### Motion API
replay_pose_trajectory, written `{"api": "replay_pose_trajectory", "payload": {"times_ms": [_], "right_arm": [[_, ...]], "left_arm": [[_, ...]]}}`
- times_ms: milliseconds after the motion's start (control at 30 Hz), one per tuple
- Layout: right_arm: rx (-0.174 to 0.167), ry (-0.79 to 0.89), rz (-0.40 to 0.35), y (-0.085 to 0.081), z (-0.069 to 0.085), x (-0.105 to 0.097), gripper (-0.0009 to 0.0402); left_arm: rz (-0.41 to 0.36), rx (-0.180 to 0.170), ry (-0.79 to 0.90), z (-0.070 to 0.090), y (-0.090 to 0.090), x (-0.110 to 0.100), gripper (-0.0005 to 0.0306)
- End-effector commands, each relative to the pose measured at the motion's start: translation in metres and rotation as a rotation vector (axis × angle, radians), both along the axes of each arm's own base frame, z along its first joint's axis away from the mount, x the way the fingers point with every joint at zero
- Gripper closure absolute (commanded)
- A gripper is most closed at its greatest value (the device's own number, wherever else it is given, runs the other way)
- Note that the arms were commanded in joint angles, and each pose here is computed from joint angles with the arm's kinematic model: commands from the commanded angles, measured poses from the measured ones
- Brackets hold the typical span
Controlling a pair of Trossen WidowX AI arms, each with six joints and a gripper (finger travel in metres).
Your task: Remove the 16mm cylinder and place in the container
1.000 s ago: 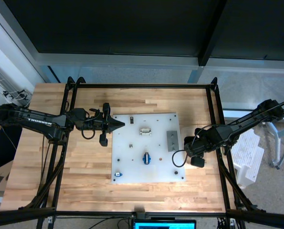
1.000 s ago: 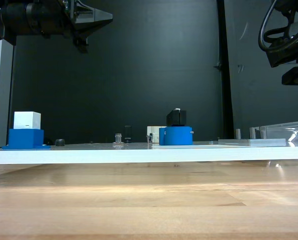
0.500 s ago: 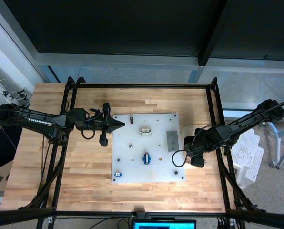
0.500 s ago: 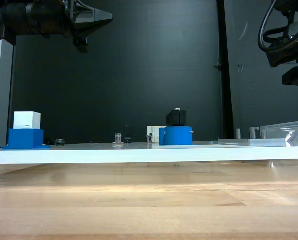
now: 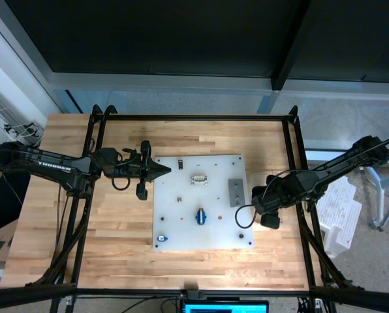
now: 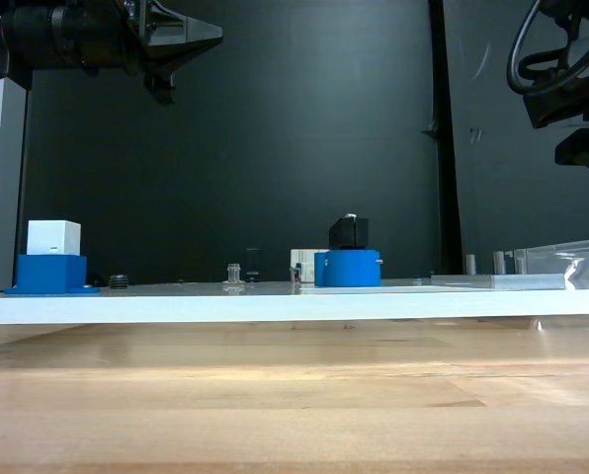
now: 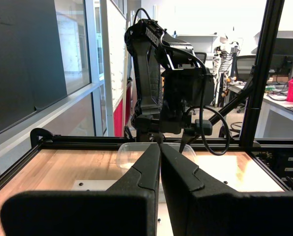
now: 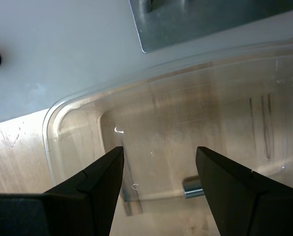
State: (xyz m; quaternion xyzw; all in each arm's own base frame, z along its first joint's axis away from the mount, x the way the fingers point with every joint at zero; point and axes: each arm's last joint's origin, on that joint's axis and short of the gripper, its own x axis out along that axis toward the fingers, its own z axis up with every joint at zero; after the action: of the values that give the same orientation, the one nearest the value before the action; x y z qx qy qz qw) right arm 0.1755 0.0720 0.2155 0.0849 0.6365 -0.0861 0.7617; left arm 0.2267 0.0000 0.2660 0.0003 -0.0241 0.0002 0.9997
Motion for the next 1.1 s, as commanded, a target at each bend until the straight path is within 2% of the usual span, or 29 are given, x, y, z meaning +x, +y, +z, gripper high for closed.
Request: {"api": "replay_pose_trajectory", "payload": {"times_ms": [33,267,433,600,867,1000,1100], "right_arm": [[-0.005,-0.02,0.012,-0.002,0.005,0.003,0.0201],[-0.019,-0.134,0.059,-0.015,0.024,0.021,0.0255],[-0.022,-0.313,0.105,-0.025,0.036,0.042,0.0323],[-0.053,-0.471,0.134,-0.039,0.049,0.058,0.0394],[-0.139,-0.741,0.174,-0.06,0.07,0.079,0.039],[-0.128,-0.886,0.189,-0.067,0.08,0.087,0.0391],[-0.136,-1.011,0.195,-0.072,0.084,0.092,0.0394]], "left_arm": [[0.0,0.0,0.0,0.0,0.0,0.0,0.03],[0.0,0.0,0.0,0.0,0.0,0.0,0.03],[0.0,0.0,0.0,0.0,0.0,0.0,0.03],[0.0,0.0,0.0,0.0,0.0,0.0,0.03],[0.0,0.0,0.0,0.0,0.0,0.0,0.03],[0.0,0.0,0.0,0.0,0.0,0.0,0.03],[0.0,0.0,0.0,0.0,0.0,0.0,0.03]]}}
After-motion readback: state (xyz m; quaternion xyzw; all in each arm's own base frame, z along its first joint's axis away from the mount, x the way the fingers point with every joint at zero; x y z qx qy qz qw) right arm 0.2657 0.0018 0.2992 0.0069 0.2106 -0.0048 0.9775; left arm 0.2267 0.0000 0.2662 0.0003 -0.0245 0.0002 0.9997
